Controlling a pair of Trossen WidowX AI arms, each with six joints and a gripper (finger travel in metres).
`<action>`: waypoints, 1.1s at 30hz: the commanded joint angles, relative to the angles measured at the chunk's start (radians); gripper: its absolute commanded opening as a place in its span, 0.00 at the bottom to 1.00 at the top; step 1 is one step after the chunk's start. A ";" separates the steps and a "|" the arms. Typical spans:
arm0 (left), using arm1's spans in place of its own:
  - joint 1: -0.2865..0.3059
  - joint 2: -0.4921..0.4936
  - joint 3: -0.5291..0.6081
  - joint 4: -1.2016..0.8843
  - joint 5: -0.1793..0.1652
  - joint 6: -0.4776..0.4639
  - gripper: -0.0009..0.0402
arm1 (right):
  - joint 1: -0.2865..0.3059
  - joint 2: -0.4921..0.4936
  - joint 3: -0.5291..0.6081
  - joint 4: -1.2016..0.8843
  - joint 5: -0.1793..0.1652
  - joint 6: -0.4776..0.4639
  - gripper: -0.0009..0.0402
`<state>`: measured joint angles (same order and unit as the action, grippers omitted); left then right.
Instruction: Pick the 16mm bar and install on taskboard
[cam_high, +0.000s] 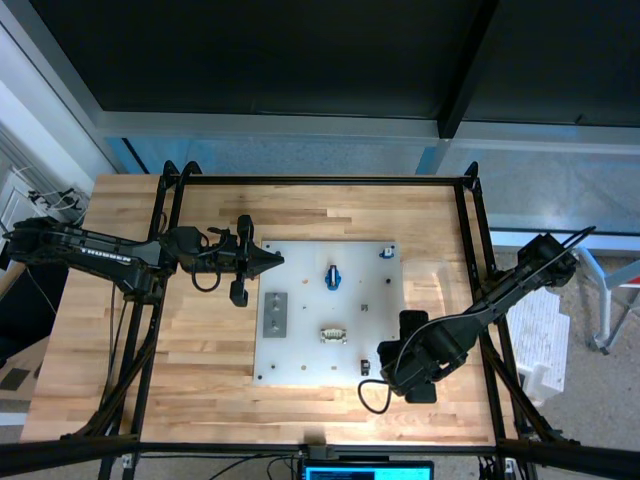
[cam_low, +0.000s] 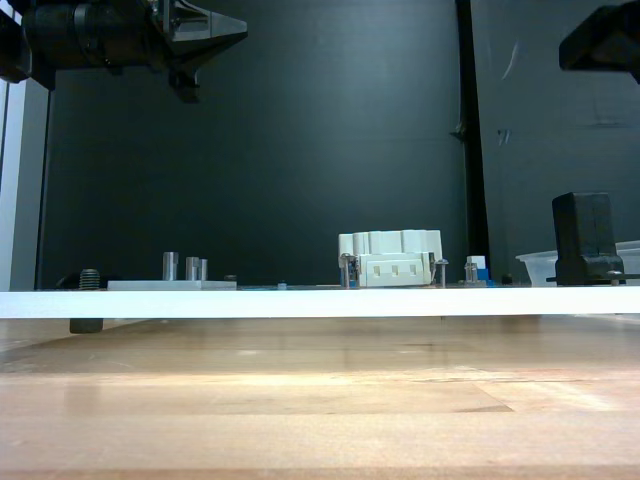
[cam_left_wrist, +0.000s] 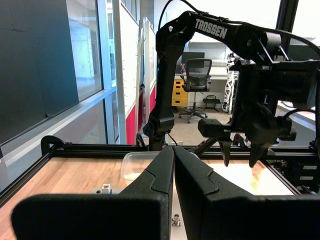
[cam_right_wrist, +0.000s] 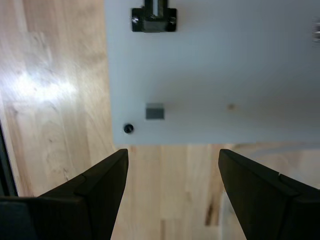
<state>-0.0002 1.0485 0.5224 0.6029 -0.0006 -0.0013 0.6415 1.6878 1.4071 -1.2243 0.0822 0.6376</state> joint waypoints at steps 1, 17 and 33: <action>0.000 0.000 0.000 0.000 0.000 0.000 0.02 | 0.000 0.000 0.025 -0.032 0.005 0.001 0.63; 0.000 0.000 0.000 0.000 0.000 0.000 0.02 | -0.002 -0.012 0.089 -0.081 0.008 0.002 0.63; 0.000 0.000 0.000 0.000 0.000 0.000 0.02 | -0.002 -0.012 0.089 -0.080 0.004 0.009 0.63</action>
<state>-0.0002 1.0485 0.5228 0.6029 -0.0002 -0.0013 0.6392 1.6749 1.4960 -1.3052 0.0860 0.6460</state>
